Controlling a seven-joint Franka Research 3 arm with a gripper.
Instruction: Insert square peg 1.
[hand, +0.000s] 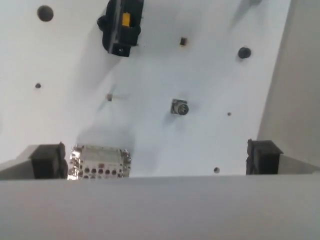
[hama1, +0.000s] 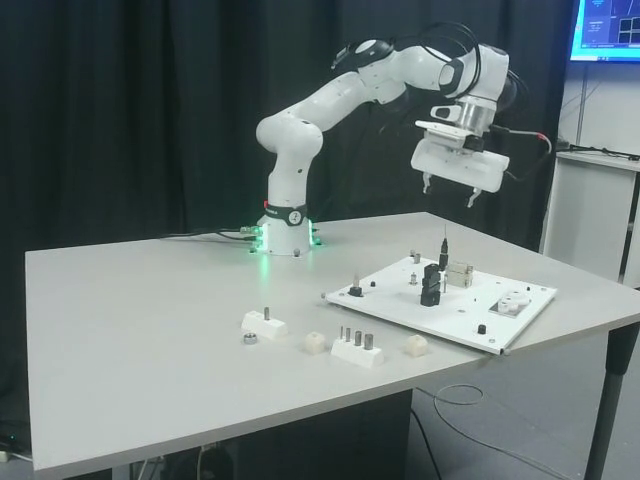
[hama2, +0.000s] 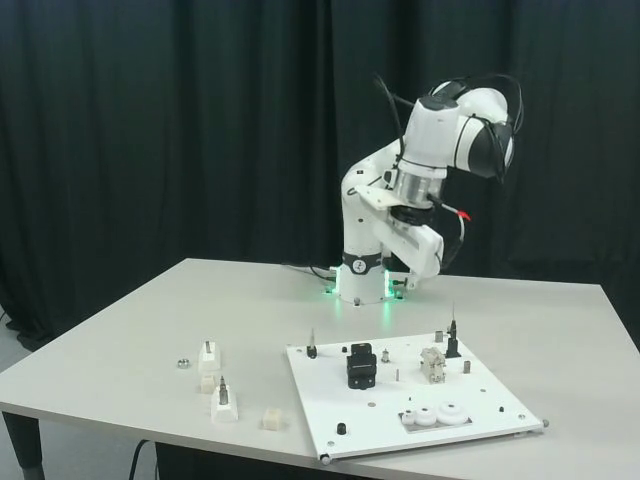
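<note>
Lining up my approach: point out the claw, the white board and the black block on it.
claw (hama1: 449, 190), first room view, between fingertips.
white board (hama2: 325, 405), second room view, bare surface.
black block (hama2: 361, 367), second room view, its body.

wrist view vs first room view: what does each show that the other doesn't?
Only the wrist view: both black fingertips, spread wide with nothing between them, seen from directly above the board.

Only the first room view: the whole white arm, its green-lit base, and white holder blocks with pegs on the grey table.

Both: the white board, its black connector block and the metal connector.
</note>
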